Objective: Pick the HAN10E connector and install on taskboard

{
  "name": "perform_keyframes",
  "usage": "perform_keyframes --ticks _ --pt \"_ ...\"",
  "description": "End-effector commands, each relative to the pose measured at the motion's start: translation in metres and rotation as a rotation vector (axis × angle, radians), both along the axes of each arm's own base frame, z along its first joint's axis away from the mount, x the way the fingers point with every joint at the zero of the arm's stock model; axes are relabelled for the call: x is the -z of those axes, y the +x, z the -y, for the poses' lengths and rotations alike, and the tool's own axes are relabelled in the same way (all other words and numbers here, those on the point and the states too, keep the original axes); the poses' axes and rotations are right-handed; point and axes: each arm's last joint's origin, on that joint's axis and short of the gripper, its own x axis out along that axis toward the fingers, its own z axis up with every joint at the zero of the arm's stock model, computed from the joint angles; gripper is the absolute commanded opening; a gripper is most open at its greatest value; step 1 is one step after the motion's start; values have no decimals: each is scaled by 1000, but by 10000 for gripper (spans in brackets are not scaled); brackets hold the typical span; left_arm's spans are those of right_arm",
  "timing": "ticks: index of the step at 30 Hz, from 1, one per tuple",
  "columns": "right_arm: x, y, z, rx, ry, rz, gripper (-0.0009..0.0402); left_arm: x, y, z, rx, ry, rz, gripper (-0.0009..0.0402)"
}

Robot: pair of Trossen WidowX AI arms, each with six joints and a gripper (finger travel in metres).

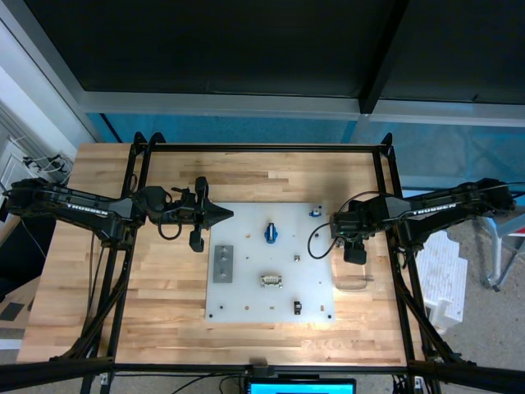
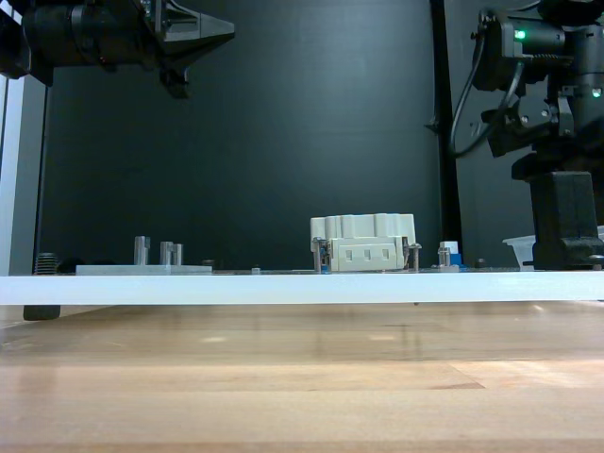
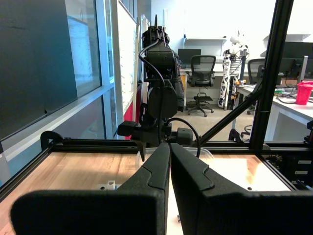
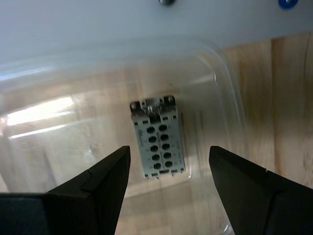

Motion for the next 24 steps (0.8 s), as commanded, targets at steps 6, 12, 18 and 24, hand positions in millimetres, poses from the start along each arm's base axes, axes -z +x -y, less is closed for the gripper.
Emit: perform_keyframes --ticks 6,12,18,24 --pt "5 0 0 14 3 10 237 0 0 0 0 0 0 1" --pt "6 0 -1 13 3 8 262 0 0 0 0 0 0 1" --pt "10 2 -1 11 1 -16 275 0 0 0 0 0 0 1" --pt "15 5 -2 17 4 -9 275 0 0 0 0 0 0 1"
